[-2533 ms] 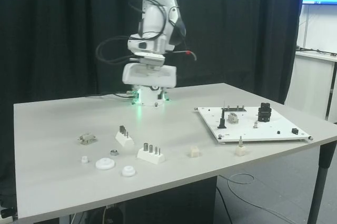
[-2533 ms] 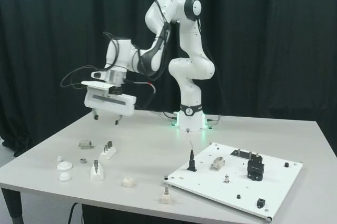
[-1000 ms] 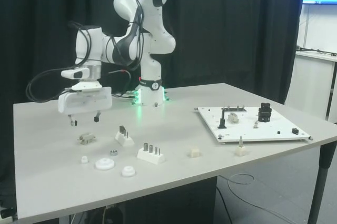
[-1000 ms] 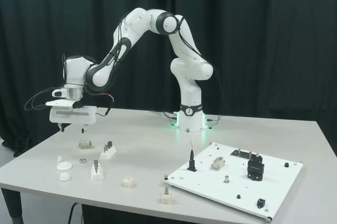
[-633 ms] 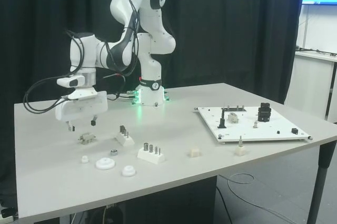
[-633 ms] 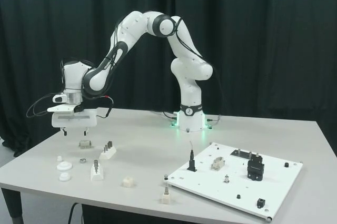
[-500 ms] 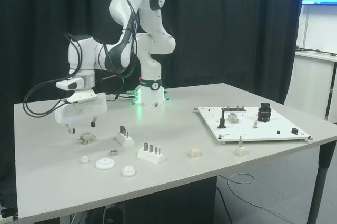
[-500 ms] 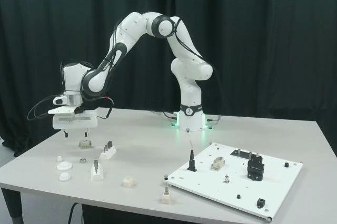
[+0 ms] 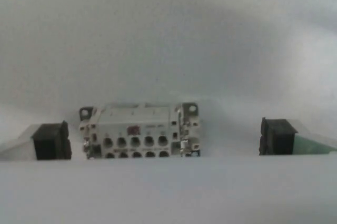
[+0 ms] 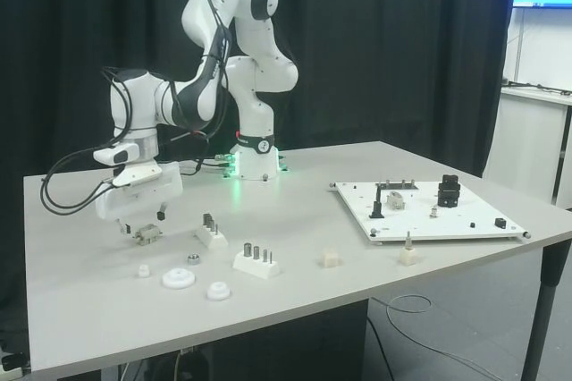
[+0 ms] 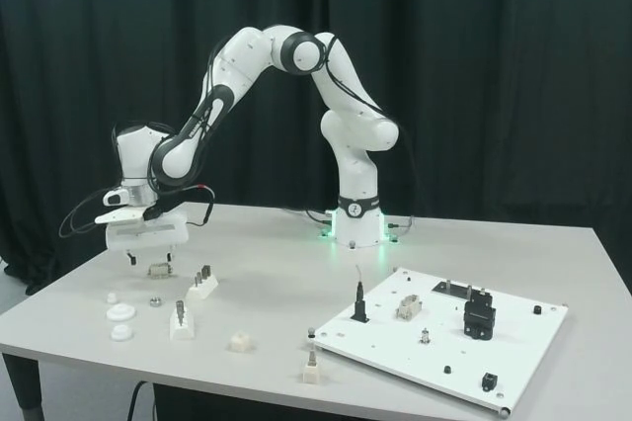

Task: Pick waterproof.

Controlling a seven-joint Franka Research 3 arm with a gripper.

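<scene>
White blocks (image 10: 212, 234) stand beside the waterproof connector (image 9: 139, 131).

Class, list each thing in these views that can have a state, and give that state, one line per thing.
gripper: open, fingers either side of the connector, not touching it.
waterproof connector: lying on the grey table, not gripped.
base light: lit green.

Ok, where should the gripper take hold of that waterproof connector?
Come straight down and grip the waterproof connector across its two short ends. It lies flat on the table, and the open gripper already has one finger on either side of it.
</scene>
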